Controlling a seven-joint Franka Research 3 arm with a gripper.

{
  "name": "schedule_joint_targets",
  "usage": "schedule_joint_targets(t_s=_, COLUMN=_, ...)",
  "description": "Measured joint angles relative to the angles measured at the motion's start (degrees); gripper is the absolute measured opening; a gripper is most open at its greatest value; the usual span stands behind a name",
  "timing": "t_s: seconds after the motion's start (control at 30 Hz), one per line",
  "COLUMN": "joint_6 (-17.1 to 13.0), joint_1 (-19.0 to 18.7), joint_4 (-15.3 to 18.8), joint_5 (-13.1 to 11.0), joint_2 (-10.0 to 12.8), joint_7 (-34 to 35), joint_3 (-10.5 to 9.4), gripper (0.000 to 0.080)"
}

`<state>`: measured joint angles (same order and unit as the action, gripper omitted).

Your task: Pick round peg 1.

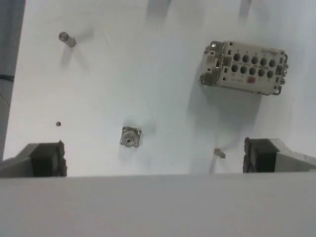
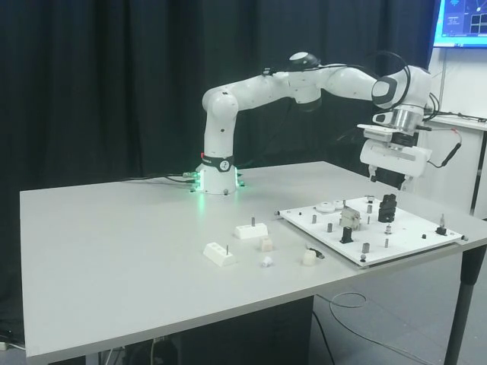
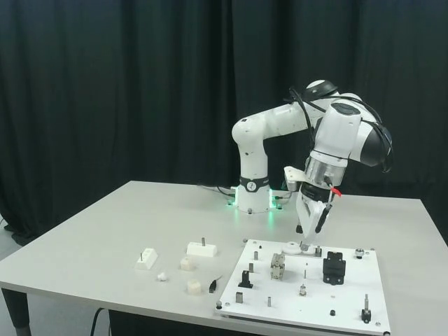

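In the wrist view a short grey round peg [image 1: 66,38] stands upright on the white board [image 1: 148,74], well away from my gripper [image 1: 153,157]. The gripper is open wide, its black-padded fingertips [image 1: 48,159] far apart with nothing between them. A small square metal fitting [image 1: 131,137] lies on the board between the fingers. From the room views the gripper [image 2: 386,179] [image 3: 311,228] hangs above the far part of the board [image 2: 415,236] [image 3: 350,308], touching nothing. Several small grey pegs [image 2: 329,226] stand on the board.
A multi-pin connector block [image 1: 244,66] and a thin pin [image 1: 219,153] sit on the board near the gripper. Black fixtures [image 2: 387,208] [image 3: 333,267] and white discs [image 3: 289,246] also stand on the board. White blocks [image 2: 218,253] [image 3: 201,248] lie on the grey table beside it.
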<state>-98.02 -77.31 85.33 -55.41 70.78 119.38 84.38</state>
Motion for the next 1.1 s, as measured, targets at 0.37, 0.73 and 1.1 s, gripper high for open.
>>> schedule_joint_targets(t_s=0.37, joint_6=-0.95, joint_1=-0.72, joint_4=3.07, joint_5=0.19, joint_2=-0.02, joint_7=-10.51, joint_3=0.41, gripper=0.0800)
schedule_joint_targets(t_s=0.73, joint_6=-3.09, joint_1=-3.03, joint_4=10.97, joint_5=0.15, joint_2=-0.12, joint_7=-24.04, joint_3=2.19, gripper=0.0800)
schedule_joint_targets(t_s=1.1, joint_6=-5.51, joint_1=-6.36, joint_4=17.50, joint_5=-0.50, joint_2=-2.14, joint_7=-36.90, joint_3=3.42, gripper=0.0800)
